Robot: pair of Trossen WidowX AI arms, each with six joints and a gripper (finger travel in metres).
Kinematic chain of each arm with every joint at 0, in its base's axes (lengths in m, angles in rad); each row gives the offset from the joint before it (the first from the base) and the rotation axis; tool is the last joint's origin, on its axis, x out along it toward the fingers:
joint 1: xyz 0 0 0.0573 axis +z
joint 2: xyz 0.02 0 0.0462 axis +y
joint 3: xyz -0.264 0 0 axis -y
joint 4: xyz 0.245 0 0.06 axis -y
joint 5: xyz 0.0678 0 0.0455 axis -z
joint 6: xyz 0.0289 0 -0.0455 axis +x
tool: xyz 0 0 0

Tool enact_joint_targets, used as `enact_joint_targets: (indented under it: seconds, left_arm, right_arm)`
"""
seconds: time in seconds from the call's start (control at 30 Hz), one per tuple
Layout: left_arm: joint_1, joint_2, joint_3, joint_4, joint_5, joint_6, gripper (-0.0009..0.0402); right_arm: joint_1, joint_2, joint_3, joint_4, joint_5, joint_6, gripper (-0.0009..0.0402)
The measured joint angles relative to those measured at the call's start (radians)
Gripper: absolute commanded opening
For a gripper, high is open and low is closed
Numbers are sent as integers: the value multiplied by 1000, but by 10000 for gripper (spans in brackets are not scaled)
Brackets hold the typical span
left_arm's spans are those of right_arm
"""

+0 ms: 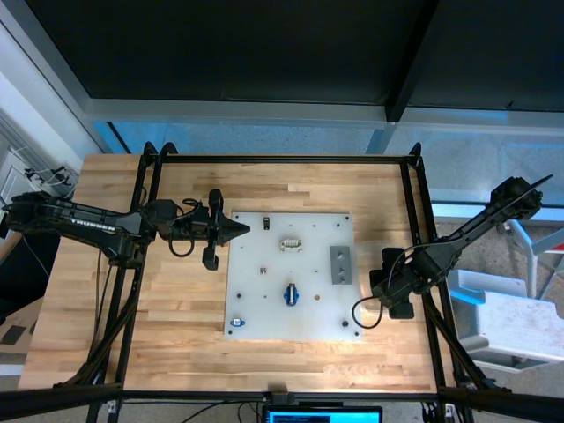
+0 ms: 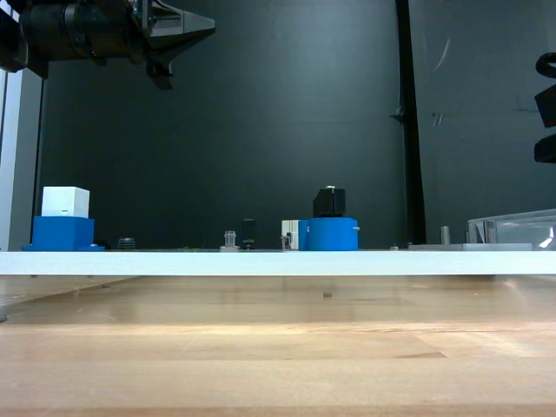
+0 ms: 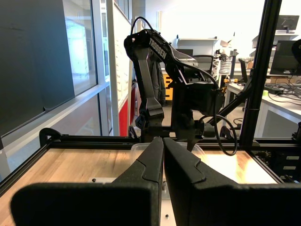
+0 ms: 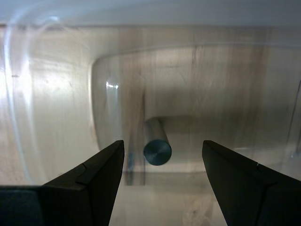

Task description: Pick the 16mm cylinder and place it in the taskboard

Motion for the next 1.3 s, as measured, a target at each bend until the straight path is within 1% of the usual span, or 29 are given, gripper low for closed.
enact_joint_targets:
  seconds: [0.37, 0.43, 0.53, 0.7, 1.1, 1.3]
  left_arm:
    - [0, 0, 0, 0, 0, 0, 0]
    - [0, 0, 0, 0, 0, 0, 0]
    - [0, 0, 0, 0, 0, 0, 0]
    - [0, 0, 0, 0, 0, 0, 0]
    - [0, 0, 0, 0, 0, 0, 0]
    - [0, 0, 0, 0, 0, 0, 0]
  right_arm:
    - [1, 0, -49, 65, 0, 0, 231]
    - [1, 0, -51, 71, 4, 0, 231]
    - [1, 0, -51, 70, 22, 0, 231]
    - [1, 0, -55, 70, 23, 0, 228]
    - [1, 0, -55, 70, 22, 0, 153]
    - [2, 0, -55, 70, 18, -1, 121]
